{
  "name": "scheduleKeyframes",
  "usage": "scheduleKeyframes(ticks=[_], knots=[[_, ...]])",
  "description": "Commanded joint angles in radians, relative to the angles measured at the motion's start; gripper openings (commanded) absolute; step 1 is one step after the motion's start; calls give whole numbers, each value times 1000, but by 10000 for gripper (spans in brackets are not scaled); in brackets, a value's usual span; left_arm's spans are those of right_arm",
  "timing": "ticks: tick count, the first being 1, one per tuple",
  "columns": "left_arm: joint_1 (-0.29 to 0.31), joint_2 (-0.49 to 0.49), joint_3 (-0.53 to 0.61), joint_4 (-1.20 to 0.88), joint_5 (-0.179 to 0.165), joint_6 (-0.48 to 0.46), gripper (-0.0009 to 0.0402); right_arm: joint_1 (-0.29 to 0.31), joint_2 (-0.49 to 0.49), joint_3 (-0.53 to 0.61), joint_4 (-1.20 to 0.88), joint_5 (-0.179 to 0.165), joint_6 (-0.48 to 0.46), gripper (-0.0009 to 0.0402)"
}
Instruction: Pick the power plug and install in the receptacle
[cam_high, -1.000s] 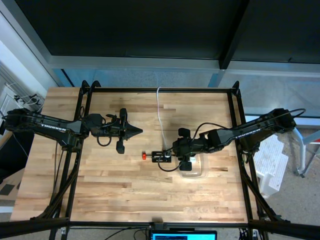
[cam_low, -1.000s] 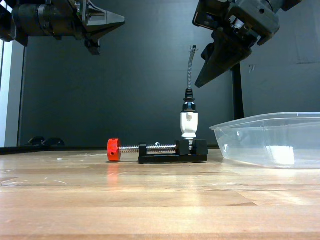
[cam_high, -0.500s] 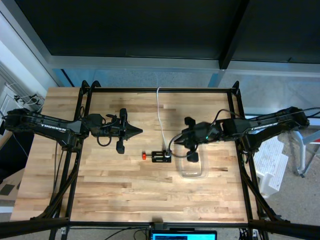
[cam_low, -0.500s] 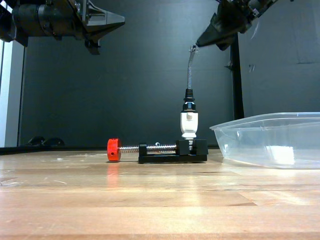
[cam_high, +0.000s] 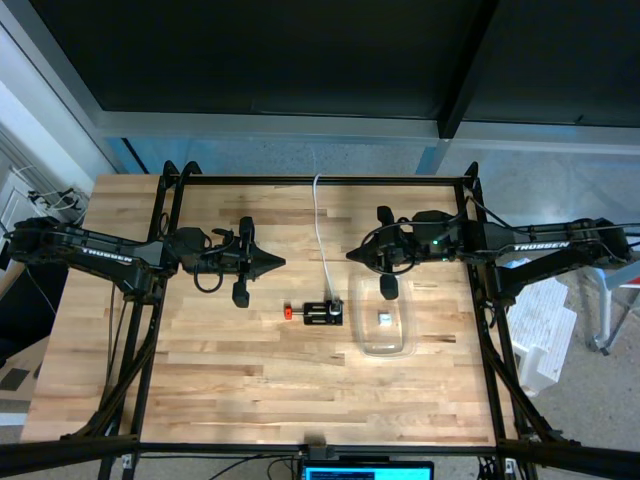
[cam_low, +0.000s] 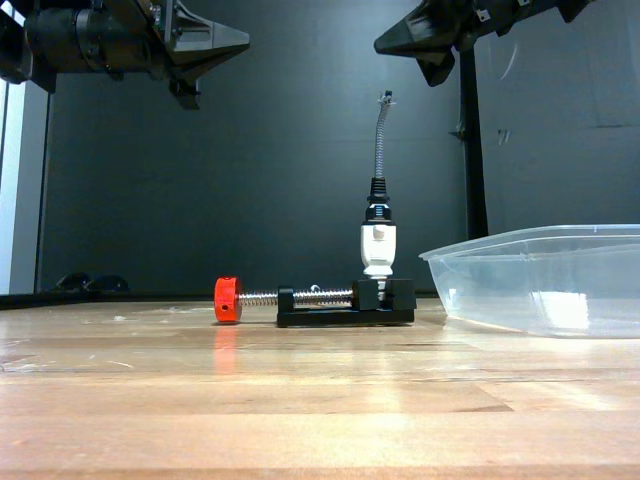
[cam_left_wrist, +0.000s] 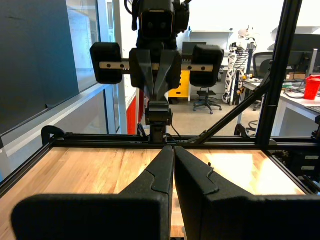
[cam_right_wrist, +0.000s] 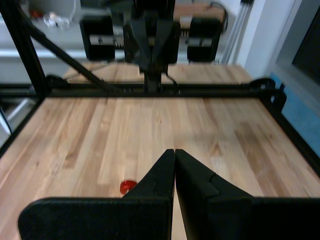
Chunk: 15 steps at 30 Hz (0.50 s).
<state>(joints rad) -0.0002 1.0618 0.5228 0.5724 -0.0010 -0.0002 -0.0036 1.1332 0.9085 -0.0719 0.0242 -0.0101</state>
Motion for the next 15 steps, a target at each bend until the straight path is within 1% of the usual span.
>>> scheduleKeyframes(ticks=[1,4,6,14,15], knots=[[0,0,0,0,0,0,0,1,-27,-52,73,1,2,0],[0,0,0,1,0,0,0,2,-51,-104,151,2,7,0],[0,0,0,1,0,0,0,2,-63,-134,199,10,18,0],[0,0,0,1,0,0,0,2,-112,-243,364,14,32,0],[0,0,0,0,0,0,0,2,-113,-251,377,23,36,0]])
